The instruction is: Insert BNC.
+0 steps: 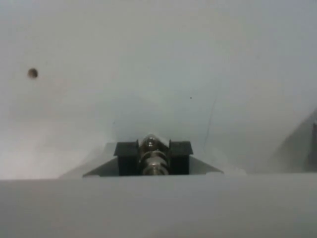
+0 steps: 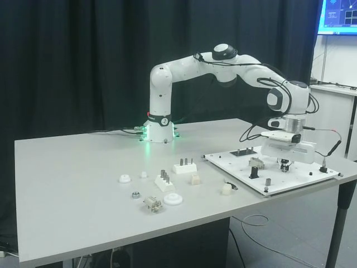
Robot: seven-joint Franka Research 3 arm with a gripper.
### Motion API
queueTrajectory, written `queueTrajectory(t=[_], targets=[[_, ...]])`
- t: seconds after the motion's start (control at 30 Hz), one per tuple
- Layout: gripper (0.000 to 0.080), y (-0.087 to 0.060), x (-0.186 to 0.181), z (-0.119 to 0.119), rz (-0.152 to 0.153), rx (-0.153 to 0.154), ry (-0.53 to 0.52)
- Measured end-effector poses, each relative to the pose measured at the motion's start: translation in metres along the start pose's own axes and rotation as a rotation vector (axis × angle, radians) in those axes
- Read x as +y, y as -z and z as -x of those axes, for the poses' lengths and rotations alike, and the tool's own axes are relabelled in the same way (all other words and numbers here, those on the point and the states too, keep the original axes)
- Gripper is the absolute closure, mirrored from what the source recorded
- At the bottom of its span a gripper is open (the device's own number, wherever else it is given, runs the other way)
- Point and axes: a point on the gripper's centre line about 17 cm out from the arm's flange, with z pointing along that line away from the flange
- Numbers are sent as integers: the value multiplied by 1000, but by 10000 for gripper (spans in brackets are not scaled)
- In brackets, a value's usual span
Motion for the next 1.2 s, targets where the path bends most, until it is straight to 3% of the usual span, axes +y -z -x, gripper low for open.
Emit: queueTrajectory(t=[0.3,1.2], targets=[[677,0,1,0,3,0,-200],[677,0,3,1,10,6,-632]])
